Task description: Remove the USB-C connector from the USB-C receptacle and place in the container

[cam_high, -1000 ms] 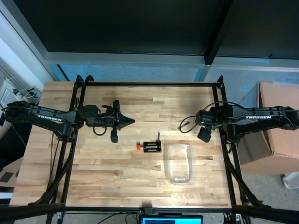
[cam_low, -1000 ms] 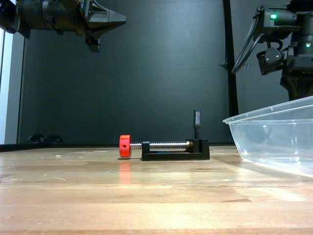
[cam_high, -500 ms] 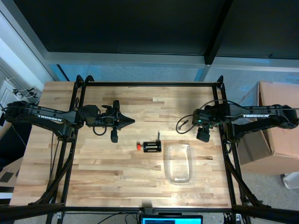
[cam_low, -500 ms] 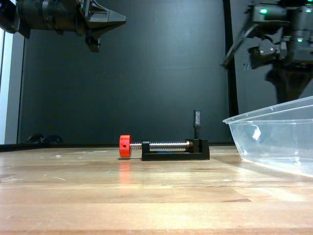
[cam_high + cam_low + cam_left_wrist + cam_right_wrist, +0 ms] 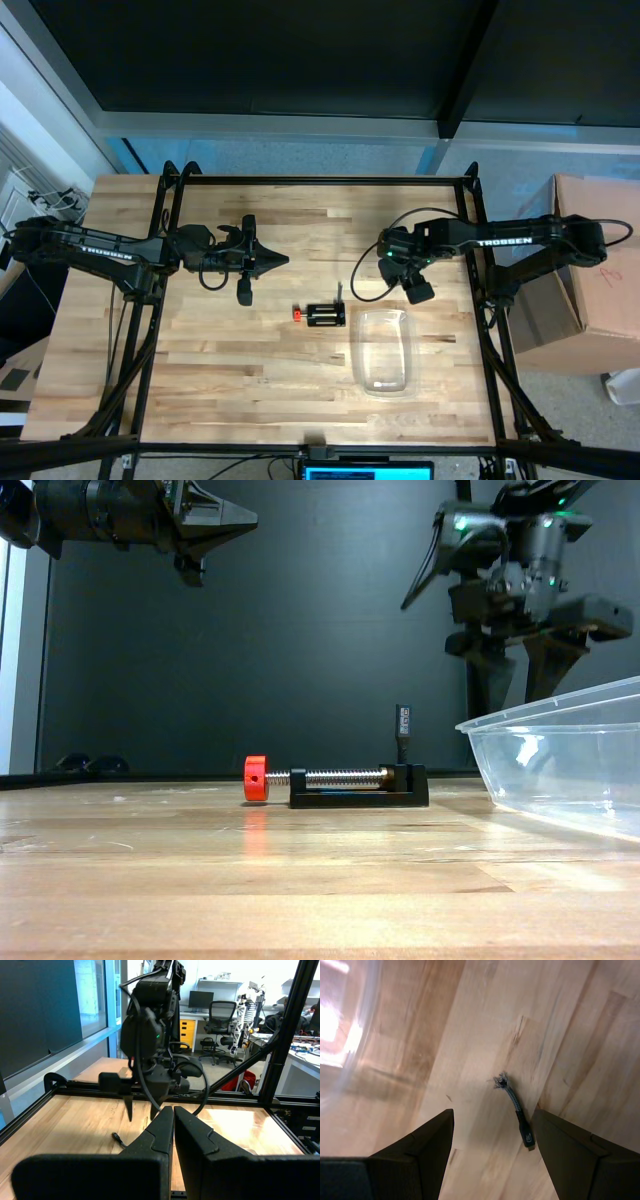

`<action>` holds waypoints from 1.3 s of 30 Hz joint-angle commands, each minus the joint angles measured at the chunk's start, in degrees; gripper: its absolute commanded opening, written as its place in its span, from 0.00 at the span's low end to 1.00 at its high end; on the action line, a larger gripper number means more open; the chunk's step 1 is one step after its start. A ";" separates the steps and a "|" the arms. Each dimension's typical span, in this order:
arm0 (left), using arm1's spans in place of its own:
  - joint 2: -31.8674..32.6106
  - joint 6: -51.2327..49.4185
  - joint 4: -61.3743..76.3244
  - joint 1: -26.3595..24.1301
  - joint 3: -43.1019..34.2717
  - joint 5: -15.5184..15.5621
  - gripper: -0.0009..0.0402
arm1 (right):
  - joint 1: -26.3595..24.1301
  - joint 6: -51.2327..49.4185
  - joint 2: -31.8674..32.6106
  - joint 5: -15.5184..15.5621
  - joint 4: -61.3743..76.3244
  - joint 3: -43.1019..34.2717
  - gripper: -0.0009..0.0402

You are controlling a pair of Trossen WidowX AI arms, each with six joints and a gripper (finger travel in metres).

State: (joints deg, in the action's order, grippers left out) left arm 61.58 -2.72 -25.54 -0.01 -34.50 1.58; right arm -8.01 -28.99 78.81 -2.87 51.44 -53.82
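Right gripper [image 5: 518,702] is nearer, its fingers spread wide.
USB-C connector [image 5: 403,720] stands upright in the receptacle [image 5: 406,771] on the clamp [image 5: 350,800], below and inward of it; left gripper [image 5: 283,261], fingers pressed together, hovers well apart.

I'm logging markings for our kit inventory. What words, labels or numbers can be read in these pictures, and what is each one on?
"TROSSEN": on the left arm, whose left gripper, shut, hangs above the table.
"TROSSEN": on the right arm, whose right gripper, open, hangs above the table near the container.
Label on the USB-C connector, upright in the clamp: too small to read.
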 commanded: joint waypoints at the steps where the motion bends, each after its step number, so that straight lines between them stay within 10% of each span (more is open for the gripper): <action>1: 0.02 0.02 -0.02 0.00 0.00 -0.02 0.02 | -2.32 -3.54 2.27 0.33 -0.02 0.07 0.56; 26: 0.02 0.02 -0.04 0.02 0.00 -0.02 0.02 | -3.85 -7.98 17.42 1.40 -10.43 0.46 0.54; 39: 0.02 0.02 -0.02 0.02 0.00 -0.02 0.02 | -3.87 -9.01 17.59 0.90 -10.23 0.44 0.08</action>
State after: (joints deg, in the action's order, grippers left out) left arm 61.60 -2.70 -25.54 -0.01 -34.48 1.56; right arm -11.86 -38.06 96.49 -1.63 40.99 -53.30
